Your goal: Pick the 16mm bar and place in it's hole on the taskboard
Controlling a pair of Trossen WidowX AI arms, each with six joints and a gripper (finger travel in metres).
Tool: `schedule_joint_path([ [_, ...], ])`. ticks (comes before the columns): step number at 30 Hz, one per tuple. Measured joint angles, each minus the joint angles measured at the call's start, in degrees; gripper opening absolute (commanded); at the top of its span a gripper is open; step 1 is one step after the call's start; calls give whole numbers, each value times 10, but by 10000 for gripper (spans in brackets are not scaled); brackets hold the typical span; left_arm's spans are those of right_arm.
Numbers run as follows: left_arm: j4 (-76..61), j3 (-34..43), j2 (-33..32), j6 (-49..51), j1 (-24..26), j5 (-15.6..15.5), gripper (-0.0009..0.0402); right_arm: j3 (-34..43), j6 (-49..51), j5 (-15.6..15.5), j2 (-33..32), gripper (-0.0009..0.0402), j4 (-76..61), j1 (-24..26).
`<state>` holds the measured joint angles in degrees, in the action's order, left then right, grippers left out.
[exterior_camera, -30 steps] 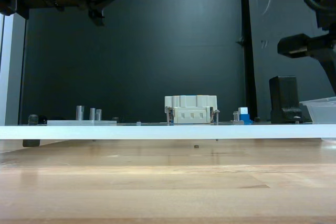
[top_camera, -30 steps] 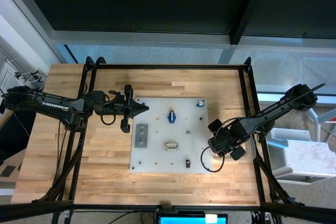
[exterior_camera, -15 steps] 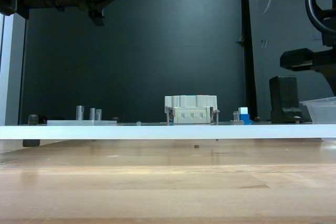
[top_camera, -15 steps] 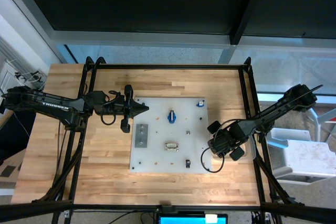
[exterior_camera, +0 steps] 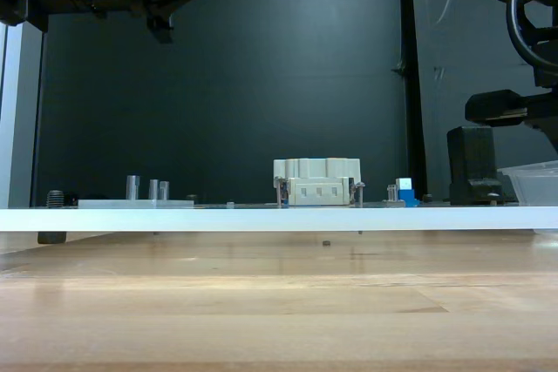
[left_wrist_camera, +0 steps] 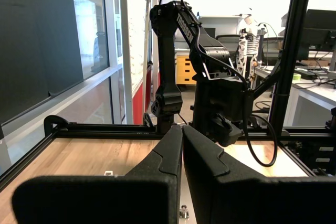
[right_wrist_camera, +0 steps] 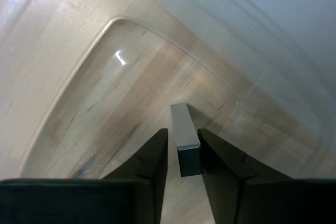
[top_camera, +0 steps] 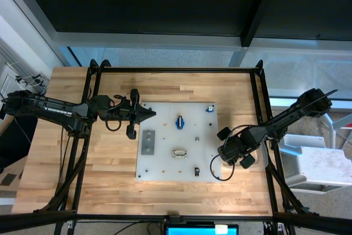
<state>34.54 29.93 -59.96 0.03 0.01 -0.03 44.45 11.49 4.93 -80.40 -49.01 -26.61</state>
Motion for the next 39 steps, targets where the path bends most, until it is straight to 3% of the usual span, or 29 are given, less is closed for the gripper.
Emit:
schedule_joint_path([
  [5, 0, 0, 0, 0, 0, 0, 0, -1, 0, 0, 0, -2, 0, 1],
  [17, 0, 0, 0, 0, 0, 0, 0, 7, 0, 0, 0, 0, -9, 1],
  [30, 0, 0, 0, 0, 0, 0, 0, 127, -60, -1, 2, 0, -156, 7],
  [39, 0, 0, 0, 0, 0, 0, 0, 236, -135, -6, -38, 0, -244, 22],
])
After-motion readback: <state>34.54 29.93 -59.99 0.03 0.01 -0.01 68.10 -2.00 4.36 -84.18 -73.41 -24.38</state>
